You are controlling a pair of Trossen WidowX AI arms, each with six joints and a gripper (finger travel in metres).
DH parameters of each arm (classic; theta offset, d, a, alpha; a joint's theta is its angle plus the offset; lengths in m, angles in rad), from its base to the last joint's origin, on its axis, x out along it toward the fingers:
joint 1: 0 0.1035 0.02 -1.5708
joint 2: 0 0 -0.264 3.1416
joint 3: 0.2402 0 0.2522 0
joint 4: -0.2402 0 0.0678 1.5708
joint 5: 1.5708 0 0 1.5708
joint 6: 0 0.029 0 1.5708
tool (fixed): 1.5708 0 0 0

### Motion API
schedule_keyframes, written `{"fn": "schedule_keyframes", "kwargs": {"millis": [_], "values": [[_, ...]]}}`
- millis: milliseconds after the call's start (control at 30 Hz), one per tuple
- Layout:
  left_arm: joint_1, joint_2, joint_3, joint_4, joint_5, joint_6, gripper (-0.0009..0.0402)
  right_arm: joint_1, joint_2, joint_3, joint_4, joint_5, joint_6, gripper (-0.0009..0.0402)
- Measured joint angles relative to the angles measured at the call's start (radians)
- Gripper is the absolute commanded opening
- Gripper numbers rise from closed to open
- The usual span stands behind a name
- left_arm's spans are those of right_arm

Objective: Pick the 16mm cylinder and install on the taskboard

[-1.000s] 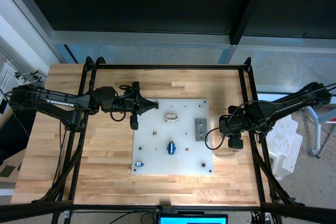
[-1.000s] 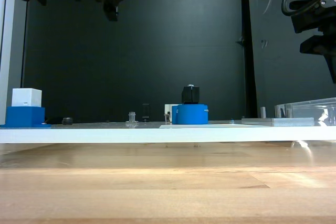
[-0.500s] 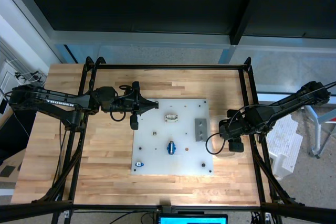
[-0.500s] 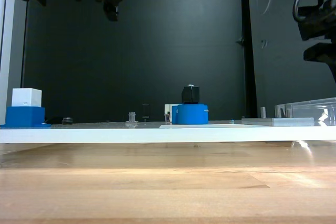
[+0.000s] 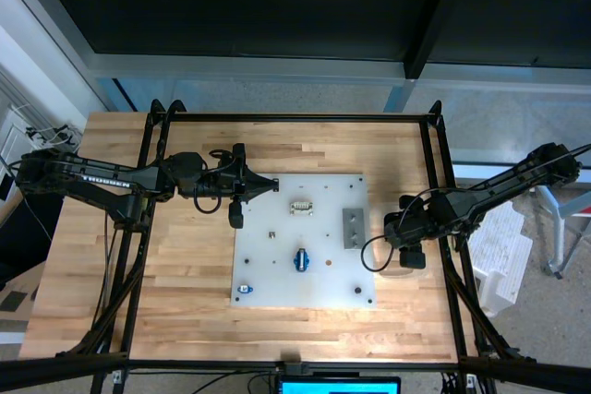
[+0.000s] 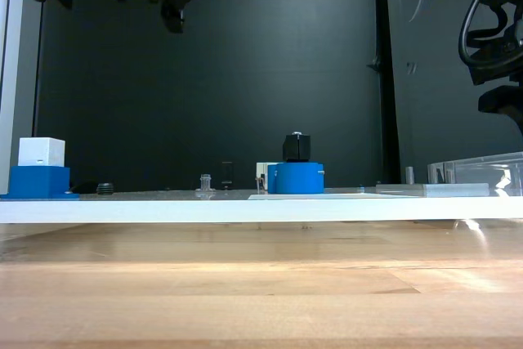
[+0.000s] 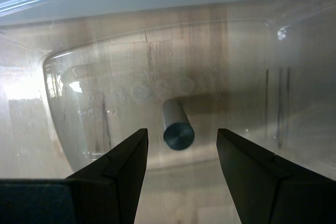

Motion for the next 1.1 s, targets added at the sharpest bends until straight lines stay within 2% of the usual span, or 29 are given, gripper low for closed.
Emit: {"fn": "schedule_keyframes", "kwargs": {"millis": [633,1100], "values": [[0.0,0.0,0.0,0.0,0.0,0.0,0.0,0.002,0.01,-0.03,0.047,0.0,0.023,0.0176],[0.0,0.0,0.0,0.0,0.0,0.0,0.0,0.002,0.01,-0.031,0.049,0.0,0.026,0.0051]]}}
